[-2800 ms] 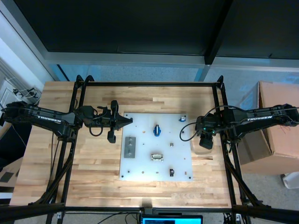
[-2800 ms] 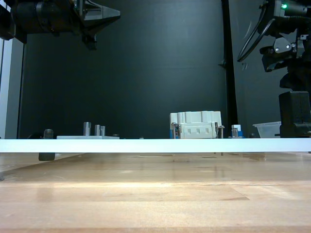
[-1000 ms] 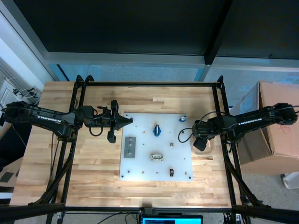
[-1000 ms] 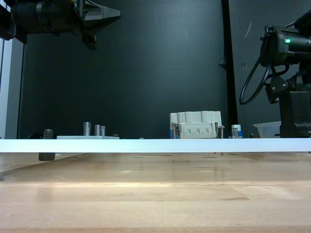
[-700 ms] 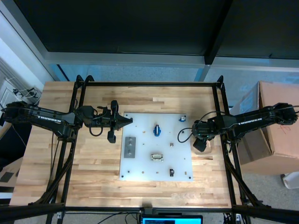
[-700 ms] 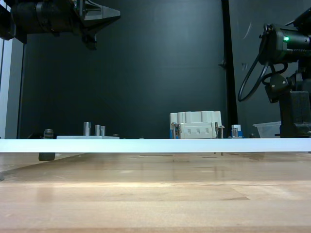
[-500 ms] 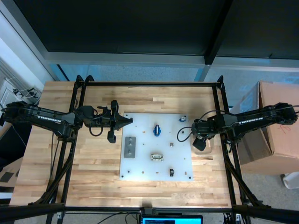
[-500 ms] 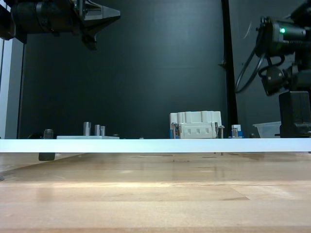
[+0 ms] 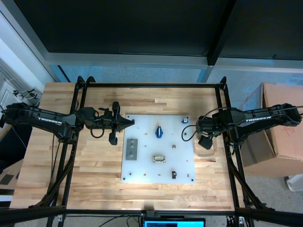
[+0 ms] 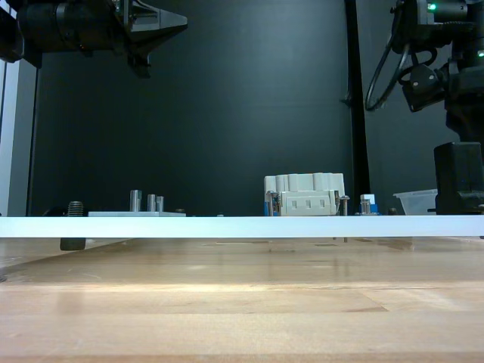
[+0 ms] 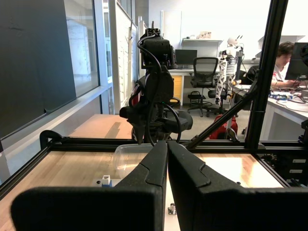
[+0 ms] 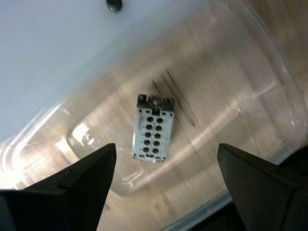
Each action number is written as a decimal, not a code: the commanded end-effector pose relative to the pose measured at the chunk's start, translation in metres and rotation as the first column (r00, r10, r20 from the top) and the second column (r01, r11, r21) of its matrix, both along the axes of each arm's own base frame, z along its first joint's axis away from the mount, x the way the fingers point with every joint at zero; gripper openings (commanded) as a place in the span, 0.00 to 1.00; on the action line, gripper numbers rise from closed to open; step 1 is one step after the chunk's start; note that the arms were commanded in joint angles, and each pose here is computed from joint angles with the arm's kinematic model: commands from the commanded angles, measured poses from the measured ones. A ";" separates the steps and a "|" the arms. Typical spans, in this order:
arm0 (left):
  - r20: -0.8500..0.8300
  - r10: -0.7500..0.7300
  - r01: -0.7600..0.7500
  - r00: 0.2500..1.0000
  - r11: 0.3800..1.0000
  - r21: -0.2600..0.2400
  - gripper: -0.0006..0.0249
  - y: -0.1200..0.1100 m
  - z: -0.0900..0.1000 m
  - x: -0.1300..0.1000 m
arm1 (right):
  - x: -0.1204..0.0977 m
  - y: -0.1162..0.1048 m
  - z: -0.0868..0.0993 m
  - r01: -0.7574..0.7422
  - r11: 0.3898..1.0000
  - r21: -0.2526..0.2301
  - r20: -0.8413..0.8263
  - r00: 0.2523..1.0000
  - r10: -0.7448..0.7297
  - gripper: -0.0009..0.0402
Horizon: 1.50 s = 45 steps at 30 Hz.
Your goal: Remove the HAN10E connector from the taskboard and place in the container
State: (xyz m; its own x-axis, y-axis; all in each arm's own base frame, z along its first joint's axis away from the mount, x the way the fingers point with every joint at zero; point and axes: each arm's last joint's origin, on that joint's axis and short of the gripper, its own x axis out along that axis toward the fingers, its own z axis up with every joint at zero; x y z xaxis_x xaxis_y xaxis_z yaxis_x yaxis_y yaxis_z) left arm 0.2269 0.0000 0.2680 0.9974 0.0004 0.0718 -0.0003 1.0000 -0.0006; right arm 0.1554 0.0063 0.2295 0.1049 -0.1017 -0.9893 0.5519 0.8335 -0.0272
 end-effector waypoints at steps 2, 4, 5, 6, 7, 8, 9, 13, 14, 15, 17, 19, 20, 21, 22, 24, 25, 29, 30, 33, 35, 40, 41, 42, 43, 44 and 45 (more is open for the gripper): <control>0.000 0.000 0.000 1.000 1.000 0.000 0.02 0.000 0.000 0.000 | 0.010 0.001 0.005 -0.037 0.999 -0.003 0.100 0.994 0.037 0.67; 0.000 0.000 0.000 1.000 1.000 0.000 0.02 0.000 0.000 0.000 | 0.019 0.001 0.010 -0.071 0.997 -0.015 0.188 0.979 0.072 0.64; 0.000 0.000 0.000 1.000 1.000 0.000 0.02 0.000 0.000 0.000 | 0.023 0.001 0.013 -0.092 0.995 -0.024 0.233 0.968 0.095 0.62; 0.000 0.000 0.000 1.000 1.000 0.000 0.02 0.000 0.000 0.000 | 0.028 0.001 0.015 -0.115 0.993 -0.036 0.278 0.953 0.121 0.61; 0.000 0.000 0.000 1.000 1.000 0.000 0.02 0.000 0.000 0.000 | 0.032 0.001 0.016 -0.138 0.989 -0.050 0.318 0.937 0.147 0.59; 0.000 0.000 0.000 1.000 1.000 0.000 0.02 0.000 0.000 0.000 | 0.036 0.002 0.018 -0.164 0.984 -0.068 0.355 0.918 0.177 0.57; 0.000 0.000 0.000 1.000 1.000 0.000 0.02 0.000 0.000 0.000 | 0.039 0.002 0.020 -0.186 0.979 -0.087 0.390 0.898 0.205 0.56; 0.000 0.000 0.000 1.000 1.000 0.000 0.02 0.000 0.000 0.000 | 0.053 0.003 0.030 -0.250 0.953 -0.173 0.515 0.802 0.304 0.49; 0.000 0.000 0.000 1.000 1.000 0.000 0.02 0.000 0.000 0.000 | 0.056 0.003 0.033 -0.258 0.946 -0.195 0.545 0.773 0.323 0.47; 0.000 0.000 0.000 1.000 1.000 0.000 0.02 0.000 0.000 0.000 | 0.059 0.003 0.036 -0.265 0.939 -0.218 0.575 0.743 0.343 0.46; 0.000 0.000 0.000 1.000 1.000 0.000 0.02 0.000 0.000 0.000 | 0.065 0.004 0.042 -0.274 0.926 -0.260 0.626 0.682 0.378 0.42; 0.000 0.000 0.000 1.000 1.000 0.000 0.03 0.000 0.000 0.000 | 0.070 0.004 0.048 -0.274 0.913 -0.301 0.668 0.622 0.407 0.39; 0.000 0.000 0.000 1.000 1.000 0.000 0.03 0.000 0.000 0.000 | 0.072 0.004 0.051 -0.273 0.907 -0.321 0.685 0.594 0.421 0.37; 0.000 0.000 0.000 1.000 1.000 0.000 0.02 0.000 0.000 0.000 | 0.073 0.004 0.054 -0.271 0.900 -0.342 0.699 0.566 0.436 0.36; 0.000 0.000 0.000 1.000 1.000 0.000 0.02 0.000 0.000 0.000 | 0.075 0.004 0.057 -0.268 0.891 -0.367 0.711 0.537 0.454 0.34; 0.000 0.000 0.000 1.000 1.000 0.000 0.02 0.000 0.000 0.000 | 0.078 0.004 0.063 -0.257 0.873 -0.415 0.730 0.478 0.488 0.31; 0.000 0.000 0.000 1.000 1.000 0.000 0.02 0.000 0.000 0.000 | 0.080 0.004 0.065 -0.248 0.867 -0.433 0.740 0.452 0.499 0.29; 0.000 0.000 0.000 1.000 1.000 0.000 0.03 0.000 0.000 0.000 | 0.087 0.004 0.073 -0.208 0.848 -0.487 0.770 0.355 0.530 0.23; 0.000 0.000 0.000 1.000 1.000 0.000 0.02 0.000 0.000 0.000 | 0.089 0.003 0.074 -0.211 0.847 -0.488 0.783 0.323 0.531 0.21; 0.000 0.000 0.000 1.000 1.000 0.000 0.03 0.000 0.000 0.000 | 0.095 0.000 0.074 -0.216 0.848 -0.484 0.816 0.240 0.526 0.14; 0.000 0.000 0.000 1.000 1.000 0.000 0.02 0.000 0.000 0.000 | 0.099 -0.004 0.072 -0.200 0.849 -0.490 0.825 0.209 0.525 0.09; 0.000 0.000 0.000 1.000 1.000 0.000 0.02 0.000 0.000 0.000 | 0.106 -0.012 0.064 -0.159 0.855 -0.494 0.844 0.148 0.515 0.03; 0.000 0.000 0.000 1.000 1.000 0.000 0.03 0.000 0.000 0.000 | 0.107 -0.012 0.062 -0.151 0.855 -0.497 0.846 0.133 0.516 0.03; 0.000 0.000 0.000 1.000 1.000 0.000 0.02 0.000 0.000 0.000 | 0.108 -0.013 0.060 -0.141 0.854 -0.500 0.848 0.121 0.516 0.03; 0.000 0.000 0.000 1.000 1.000 0.000 0.02 0.000 0.000 0.000 | 0.109 -0.013 0.058 -0.133 0.854 -0.502 0.849 0.109 0.517 0.02; 0.000 0.000 0.000 1.000 1.000 0.000 0.02 0.000 0.000 0.000 | 0.109 -0.013 0.056 -0.127 0.854 -0.505 0.850 0.099 0.517 0.02; 0.000 0.000 0.000 1.000 1.000 0.000 0.02 0.000 0.000 0.000 | 0.109 -0.013 0.054 -0.122 0.854 -0.506 0.851 0.092 0.517 0.02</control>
